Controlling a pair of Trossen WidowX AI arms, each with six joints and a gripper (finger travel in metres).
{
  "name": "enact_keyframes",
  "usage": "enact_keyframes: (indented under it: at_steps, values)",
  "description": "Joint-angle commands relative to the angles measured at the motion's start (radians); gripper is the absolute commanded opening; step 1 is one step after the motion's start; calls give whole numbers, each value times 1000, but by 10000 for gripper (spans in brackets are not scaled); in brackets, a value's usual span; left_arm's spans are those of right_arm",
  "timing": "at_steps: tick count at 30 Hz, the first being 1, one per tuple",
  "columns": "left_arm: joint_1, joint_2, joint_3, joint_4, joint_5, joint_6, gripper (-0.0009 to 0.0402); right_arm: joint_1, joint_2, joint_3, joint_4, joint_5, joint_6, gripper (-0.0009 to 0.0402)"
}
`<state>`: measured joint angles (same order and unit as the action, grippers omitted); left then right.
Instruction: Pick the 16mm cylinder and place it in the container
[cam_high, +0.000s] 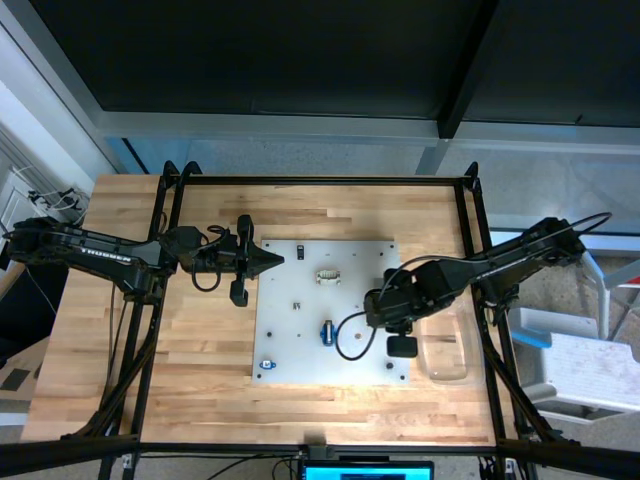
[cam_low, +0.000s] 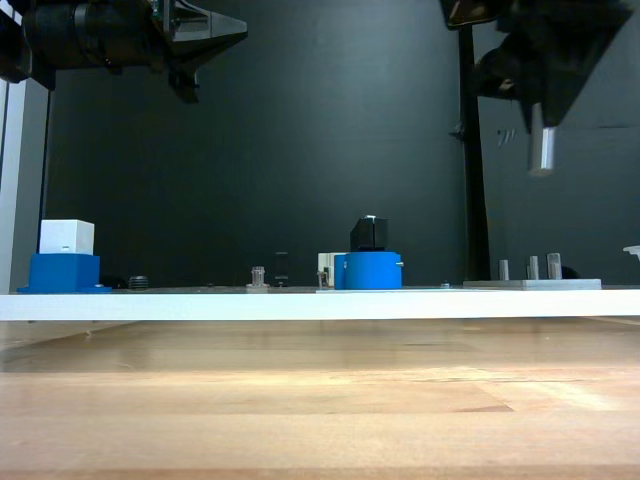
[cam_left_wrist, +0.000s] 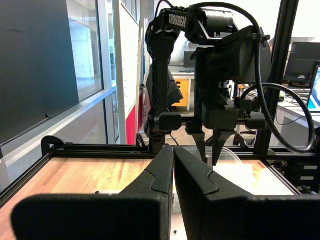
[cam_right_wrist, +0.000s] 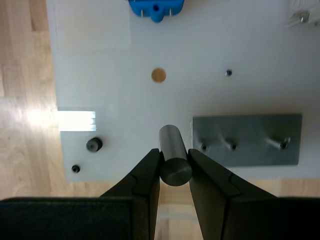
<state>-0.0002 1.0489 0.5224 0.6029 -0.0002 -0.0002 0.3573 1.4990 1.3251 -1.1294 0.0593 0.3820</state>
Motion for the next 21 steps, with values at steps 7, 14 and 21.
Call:
enact_keyframes:
  at_steps: [7,14,21]
  values:
    - [0,0,0,0,0,0,0,74,-96,-132,-1,0,158,23]
    - [0,0,0,0,0,0,0,156,-145,-219,-7,-8,297,25]
    - [0,0,0,0,0,0,0,245,-191,-266,-6,-8,426,22]
